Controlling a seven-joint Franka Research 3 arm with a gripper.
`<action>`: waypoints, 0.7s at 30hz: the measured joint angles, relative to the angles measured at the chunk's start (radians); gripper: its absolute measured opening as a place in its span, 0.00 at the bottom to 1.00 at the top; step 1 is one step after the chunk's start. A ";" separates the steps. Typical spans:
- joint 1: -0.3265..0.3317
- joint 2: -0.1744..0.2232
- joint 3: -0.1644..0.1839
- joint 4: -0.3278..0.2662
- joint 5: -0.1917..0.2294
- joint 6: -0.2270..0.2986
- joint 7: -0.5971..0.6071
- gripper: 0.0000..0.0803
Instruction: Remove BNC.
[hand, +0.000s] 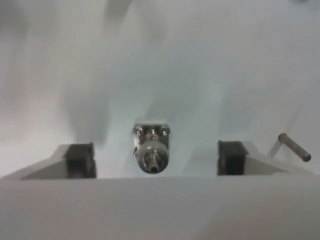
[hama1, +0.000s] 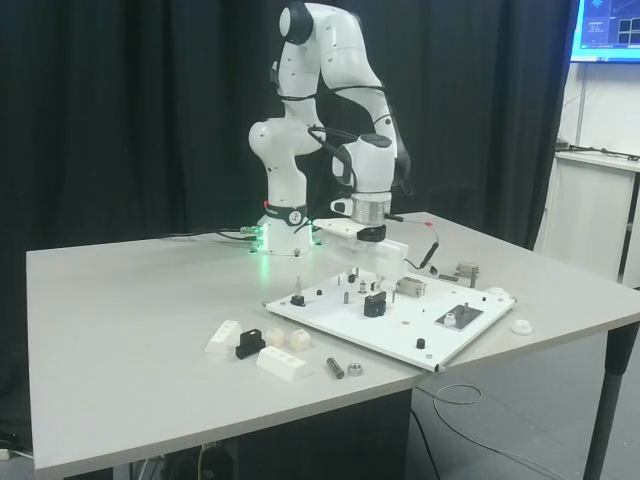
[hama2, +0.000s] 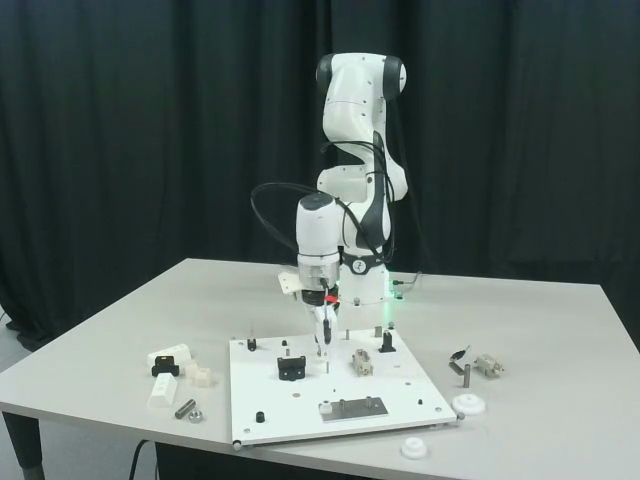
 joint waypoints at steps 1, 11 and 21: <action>0.000 0.000 0.000 0.000 0.005 -0.001 -0.004 0.64; 0.001 0.001 0.003 0.002 0.045 -0.007 -0.044 0.41; 0.001 0.002 0.003 0.002 0.053 -0.006 -0.053 0.16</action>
